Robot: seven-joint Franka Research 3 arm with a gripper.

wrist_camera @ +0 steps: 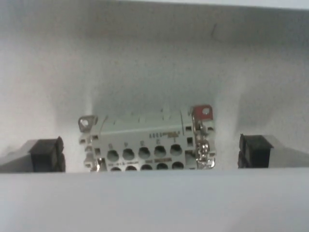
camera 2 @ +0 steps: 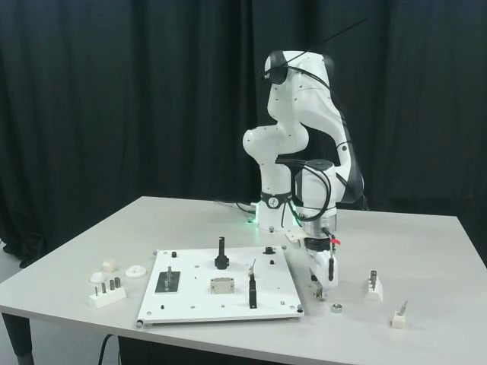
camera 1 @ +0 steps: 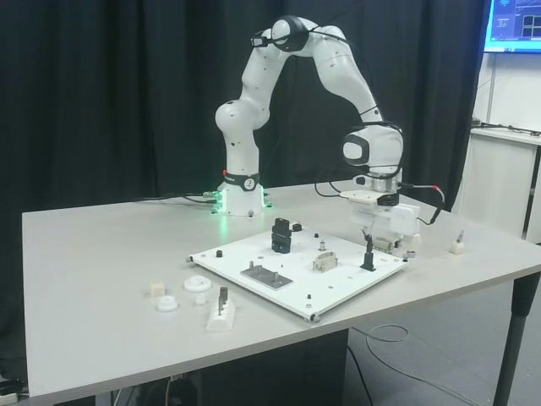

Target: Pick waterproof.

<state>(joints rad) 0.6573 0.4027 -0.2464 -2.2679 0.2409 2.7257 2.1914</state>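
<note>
In the wrist view a pale grey multi-pin connector [wrist_camera: 145, 140], with two rows of round holes and metal tabs at its ends, lies on the grey surface. My gripper [wrist_camera: 150, 153] is open. One black fingertip [wrist_camera: 47, 154] stands on each side of the connector, and neither touches it. In the room views the gripper [camera 1: 385, 241] [camera 2: 321, 283] hangs low just off the white board's edge, away from the small loose parts. The gripper body hides the connector in both room views.
The white board [camera 1: 338, 288] [camera 2: 190, 304] carries a black post [camera 1: 368, 258], a black block [camera 1: 281, 237] and a grey housing [camera 2: 221, 286]. Small parts [camera 1: 221, 315] lie on the table. Two small white holders [camera 2: 373, 289] [camera 2: 399, 318] and a ring [camera 2: 335, 308] sit near the gripper.
</note>
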